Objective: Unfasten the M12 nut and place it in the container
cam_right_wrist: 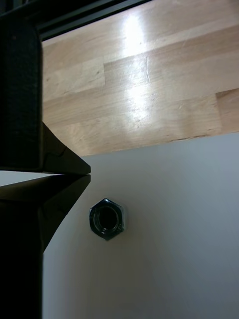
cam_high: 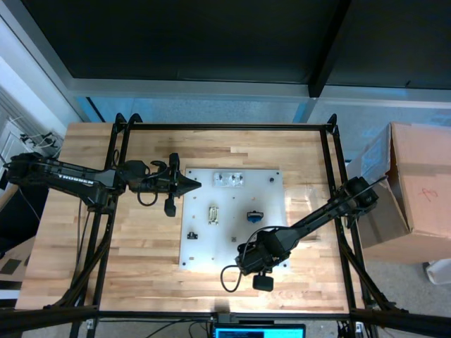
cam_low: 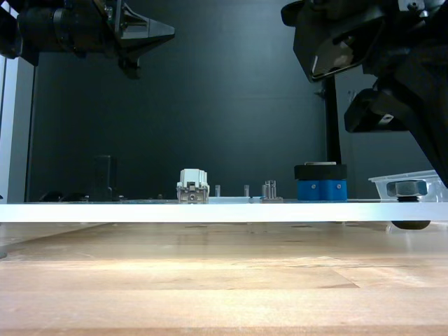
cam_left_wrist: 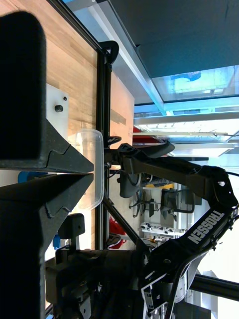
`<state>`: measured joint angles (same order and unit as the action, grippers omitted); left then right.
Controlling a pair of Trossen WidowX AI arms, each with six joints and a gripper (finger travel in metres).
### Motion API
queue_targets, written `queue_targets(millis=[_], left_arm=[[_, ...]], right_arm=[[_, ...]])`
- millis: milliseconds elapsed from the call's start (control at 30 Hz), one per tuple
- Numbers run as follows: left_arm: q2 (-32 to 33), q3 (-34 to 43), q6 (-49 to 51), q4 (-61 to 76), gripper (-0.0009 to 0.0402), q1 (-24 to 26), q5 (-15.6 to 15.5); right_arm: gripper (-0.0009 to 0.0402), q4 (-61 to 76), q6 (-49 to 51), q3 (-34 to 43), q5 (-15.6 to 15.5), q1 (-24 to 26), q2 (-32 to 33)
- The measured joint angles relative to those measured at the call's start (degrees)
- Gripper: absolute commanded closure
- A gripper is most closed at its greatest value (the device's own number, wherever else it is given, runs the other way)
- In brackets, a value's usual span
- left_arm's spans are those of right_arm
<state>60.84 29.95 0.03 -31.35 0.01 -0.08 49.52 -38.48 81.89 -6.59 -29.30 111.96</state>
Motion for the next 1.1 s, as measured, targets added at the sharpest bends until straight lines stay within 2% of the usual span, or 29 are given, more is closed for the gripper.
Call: queue_targets(millis=[233,600,633,700,767,800,1100], left_arm=[[0.0,-0.02,0.0,0.0,0.0393,0.0,0.0],[0.0,0.0,0.0,0.0,0.0393,0.0,0.0],[0.0,0.0,0.0,0.0,0.0393,0.0,0.0],[0.0,0.0,0.0,0.0,0.0393,0.0,0.0],[0.0,0.0,0.0,0.02,0.0393,0.0,0.0],[0.0,-0.02,0.02,0.02,0.0393,0.0,0.0],[0.0,-0.02,0.0,0.07,0.0393,0.0,0.0]], right_arm=[[0.0393,-0.07,-0.02,-0.11,3.76,0.2,0.0],[0.0393,0.85,-0.2,-0.11,4.81,0.28,0.0],[0.0393,1.79,-1.01,-0.11,6.71,0.28,-0.11],[0.0394,5.14,-4.28,-0.07,14.56,0.07,-0.37],[0.0393,7.37,-4.92,0.5,18.01,0.46,-0.76],[0.0393,8.31,-4.92,0.87,18.69,0.57,-0.92],[0.0393,9.81,-5.73,2.49,14.6,0.33,-1.44]])
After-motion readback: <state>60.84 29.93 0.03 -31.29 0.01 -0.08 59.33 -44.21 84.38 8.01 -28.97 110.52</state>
